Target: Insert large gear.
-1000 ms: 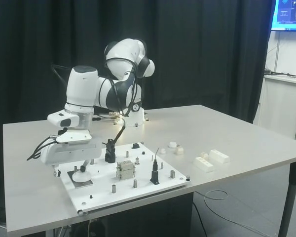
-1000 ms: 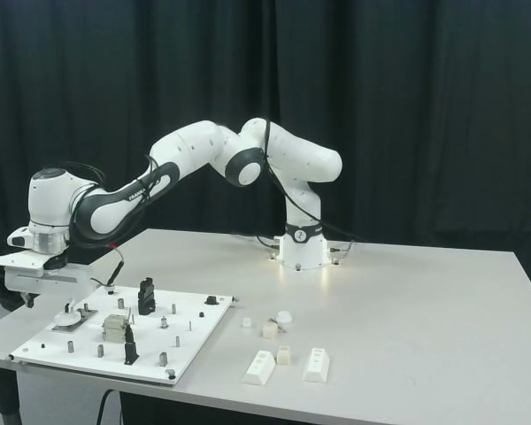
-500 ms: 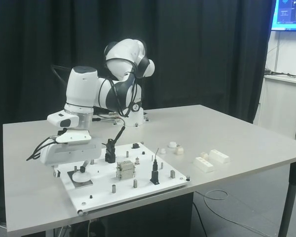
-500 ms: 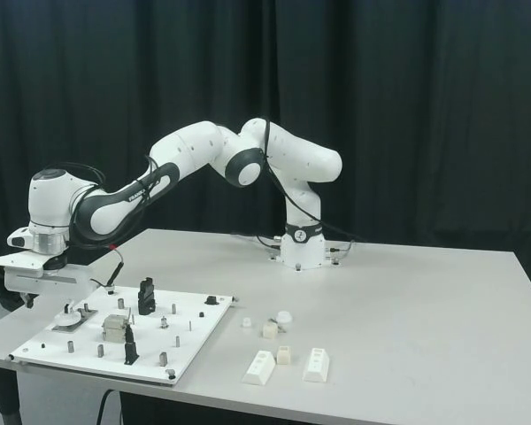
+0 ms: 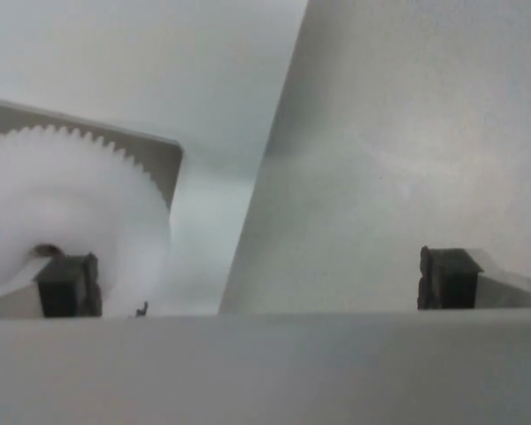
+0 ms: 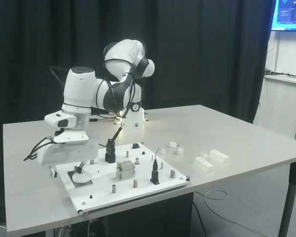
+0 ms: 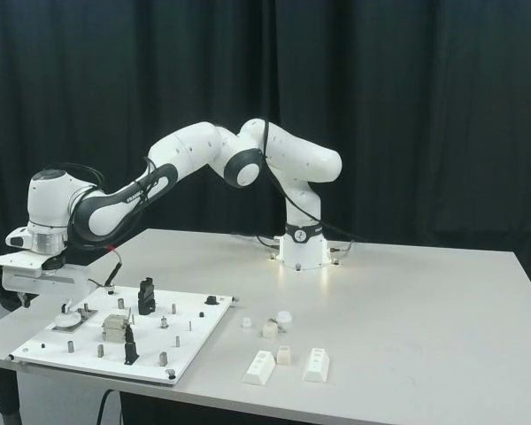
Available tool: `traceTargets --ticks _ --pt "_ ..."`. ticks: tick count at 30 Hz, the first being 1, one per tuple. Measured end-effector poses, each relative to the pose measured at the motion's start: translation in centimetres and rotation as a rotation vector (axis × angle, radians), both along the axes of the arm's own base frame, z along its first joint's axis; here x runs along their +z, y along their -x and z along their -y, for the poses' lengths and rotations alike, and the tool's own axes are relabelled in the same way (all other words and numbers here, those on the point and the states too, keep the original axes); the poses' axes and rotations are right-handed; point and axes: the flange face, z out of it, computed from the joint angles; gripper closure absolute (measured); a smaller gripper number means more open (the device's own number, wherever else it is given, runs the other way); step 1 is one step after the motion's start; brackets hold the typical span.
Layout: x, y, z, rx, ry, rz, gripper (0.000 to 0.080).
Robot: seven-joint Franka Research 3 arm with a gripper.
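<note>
Large gear [image 5: 66, 221], white, lies flat on grey plate [image 6: 82, 183] at corner of white board [image 6: 138, 190], near board's edge. Gripper [image 5: 257, 283] above that corner, fingers spread wide, holding nothing. One fingertip [image 5: 68, 285] over gear rim, other fingertip [image 5: 447, 278] over bare grey table [image 5: 407, 159]. White arm [image 7: 186, 164] stretches from base across table.
</note>
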Motion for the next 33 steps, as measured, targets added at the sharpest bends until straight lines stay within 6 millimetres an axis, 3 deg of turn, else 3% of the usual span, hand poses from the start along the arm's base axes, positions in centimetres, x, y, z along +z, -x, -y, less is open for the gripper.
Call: traceTargets --ticks 33 --pt "-1.05 -0.25 -0.05 0.005 0.009 0.013 0.0003"
